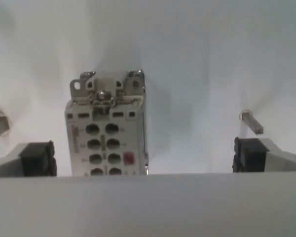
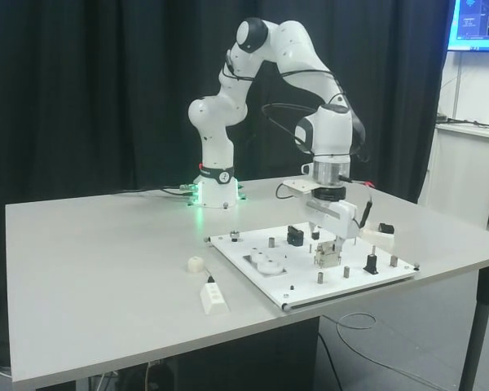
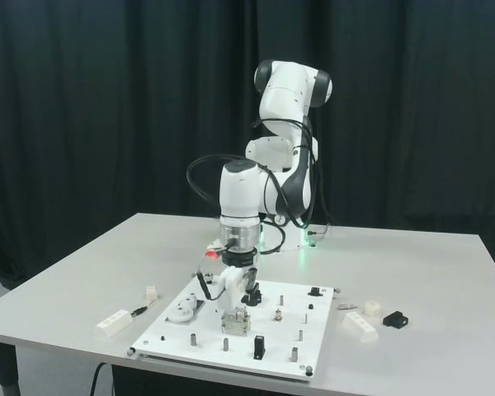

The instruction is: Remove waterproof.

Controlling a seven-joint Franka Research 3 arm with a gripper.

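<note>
The gripper (image 1: 143, 155) hangs with its two black-padded fingers spread wide, one on each side of the connector (image 1: 107, 129), and it grips nothing. You see clear space between each pad and the connector body. The connector, the task's thing, stands upright on the white board (image 2: 310, 281), directly beneath the gripper, with a metal bracket on top and two columns of round sockets on its face. In the wrist view you can count eight sockets, four rows of two; the lowest row is partly cut off.

One metal peg (image 1: 251, 122) stands apart from the connector on the board. In the first room view you find one round white disc (image 2: 266, 262) on the board and several small black and grey pieces that are too small to count surely.

Off the board, on the grey table (image 2: 98, 269), lie one small white cube (image 2: 195, 264) and one white block (image 2: 213, 299).
</note>
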